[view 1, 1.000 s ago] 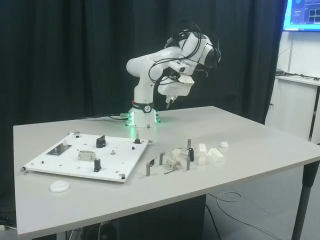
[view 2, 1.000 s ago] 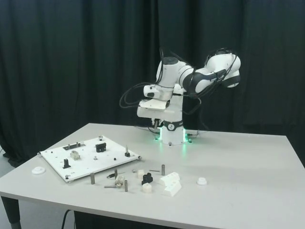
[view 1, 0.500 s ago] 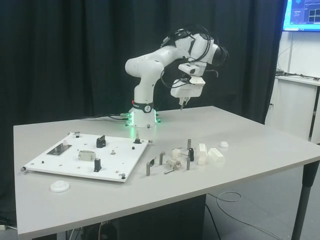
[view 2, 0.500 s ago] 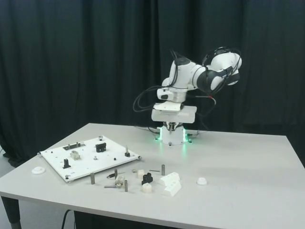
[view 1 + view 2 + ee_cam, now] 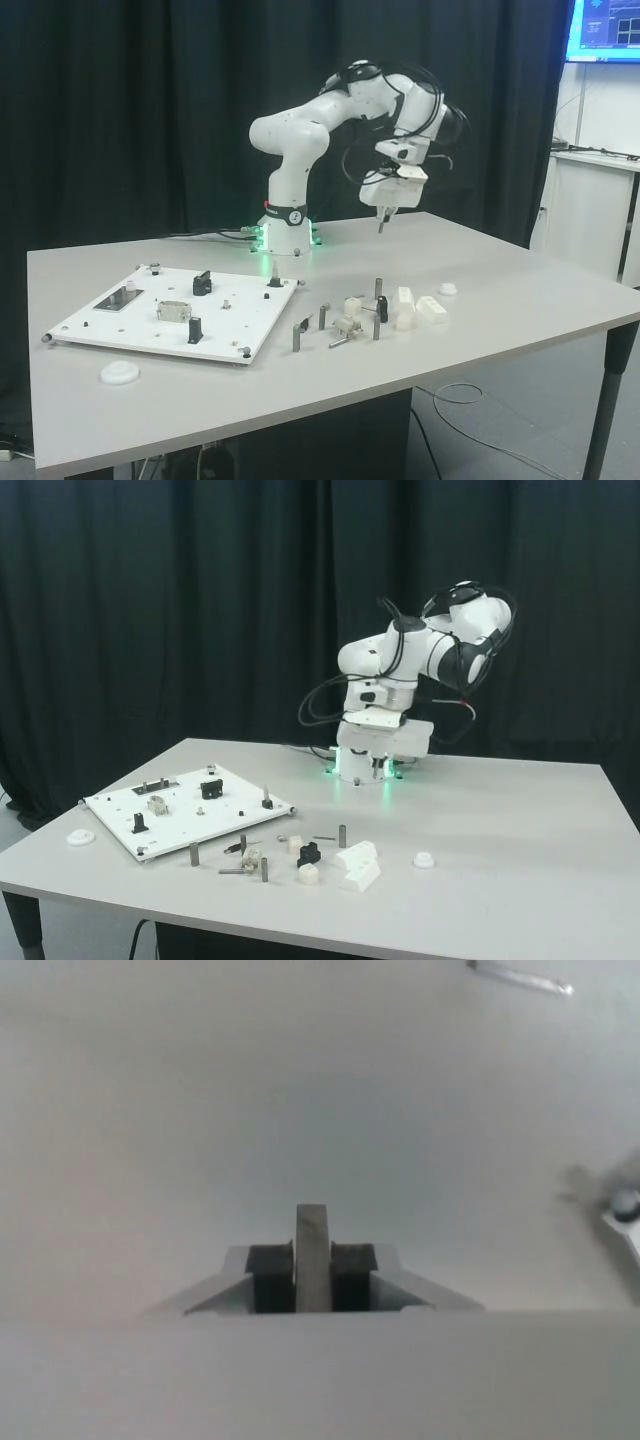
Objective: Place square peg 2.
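In the wrist view a slim grey square peg (image 5: 312, 1255) stands upright between the two black fingers of my gripper (image 5: 312, 1272), which is shut on it. The gripper (image 5: 382, 218) hangs high over the back of the grey table, to the right of the arm's base (image 5: 283, 236) in the first room view. The second room view has the gripper (image 5: 378, 768) in front of the base. The white board (image 5: 140, 330) with its fixtures lies far off at the table's left side, also visible as the white board (image 5: 172, 818).
Several loose pegs and white blocks (image 5: 372, 310) lie mid-table, right of the board. A white disc (image 5: 118, 374) sits by the front left edge and a small white cap (image 5: 448, 288) to the right. A thin metal pin (image 5: 520, 977) lies on the table below the wrist.
The arm has swung to the right in the first room view, carrying the gripper and peg from in front of the base out over the back right of the table.
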Action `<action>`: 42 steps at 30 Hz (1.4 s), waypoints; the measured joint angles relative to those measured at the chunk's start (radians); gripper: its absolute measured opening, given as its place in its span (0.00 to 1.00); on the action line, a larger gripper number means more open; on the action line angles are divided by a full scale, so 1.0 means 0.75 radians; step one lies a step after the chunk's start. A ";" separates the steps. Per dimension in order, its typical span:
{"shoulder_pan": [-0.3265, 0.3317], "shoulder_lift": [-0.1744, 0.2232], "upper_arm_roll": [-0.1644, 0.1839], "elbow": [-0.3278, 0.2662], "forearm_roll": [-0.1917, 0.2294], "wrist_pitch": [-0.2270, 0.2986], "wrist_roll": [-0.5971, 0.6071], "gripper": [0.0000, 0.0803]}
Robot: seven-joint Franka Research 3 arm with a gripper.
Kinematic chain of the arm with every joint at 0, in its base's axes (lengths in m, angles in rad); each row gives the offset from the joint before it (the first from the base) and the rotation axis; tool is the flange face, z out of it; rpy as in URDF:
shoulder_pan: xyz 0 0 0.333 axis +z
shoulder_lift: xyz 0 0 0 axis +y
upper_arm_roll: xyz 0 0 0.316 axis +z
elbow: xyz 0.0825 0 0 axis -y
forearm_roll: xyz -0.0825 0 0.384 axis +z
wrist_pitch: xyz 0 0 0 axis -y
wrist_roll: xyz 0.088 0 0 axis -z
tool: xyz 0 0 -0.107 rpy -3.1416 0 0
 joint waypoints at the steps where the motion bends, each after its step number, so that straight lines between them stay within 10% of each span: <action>1: 0.002 0.000 0.008 0.002 0.008 0.007 0.007 0.09; 42: -0.058 -0.006 0.271 0.110 0.371 0.201 0.179 0.09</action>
